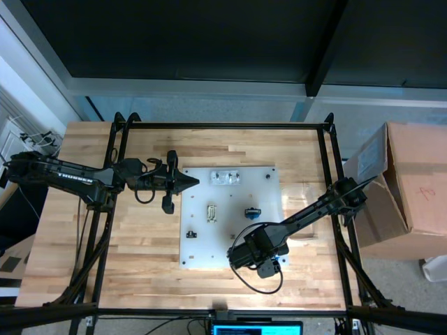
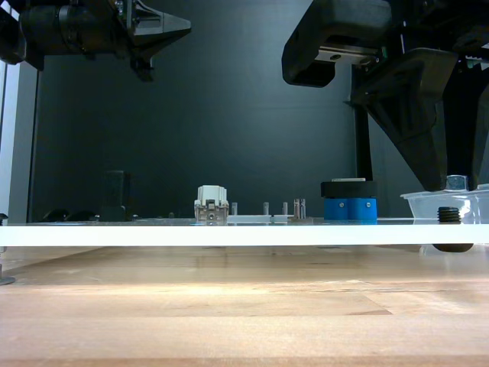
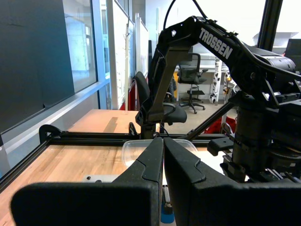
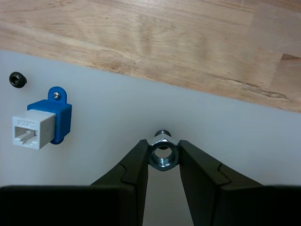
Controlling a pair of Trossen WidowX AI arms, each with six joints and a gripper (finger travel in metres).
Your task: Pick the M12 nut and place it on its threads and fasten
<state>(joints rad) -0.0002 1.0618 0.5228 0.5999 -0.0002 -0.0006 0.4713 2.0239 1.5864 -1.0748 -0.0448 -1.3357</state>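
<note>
- While clamping the M12 nut (image 4: 163,157), the right gripper (image 4: 162,149) is hovering clear above the stud (image 2: 450,215), at the board's (image 1: 209,252) five-o'clock edge.
- The left gripper (image 1: 194,181), tips pressed together, is hanging high at ten o'clock.

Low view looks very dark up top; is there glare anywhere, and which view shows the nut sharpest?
Low view: the left tool, high at left and shut, and the right tool are dark silhouettes; a bright band glares on the tabletop. Right wrist view: evenly lit and sharp, with the right tool shut on the M12 nut, held clear above its stud.
</note>
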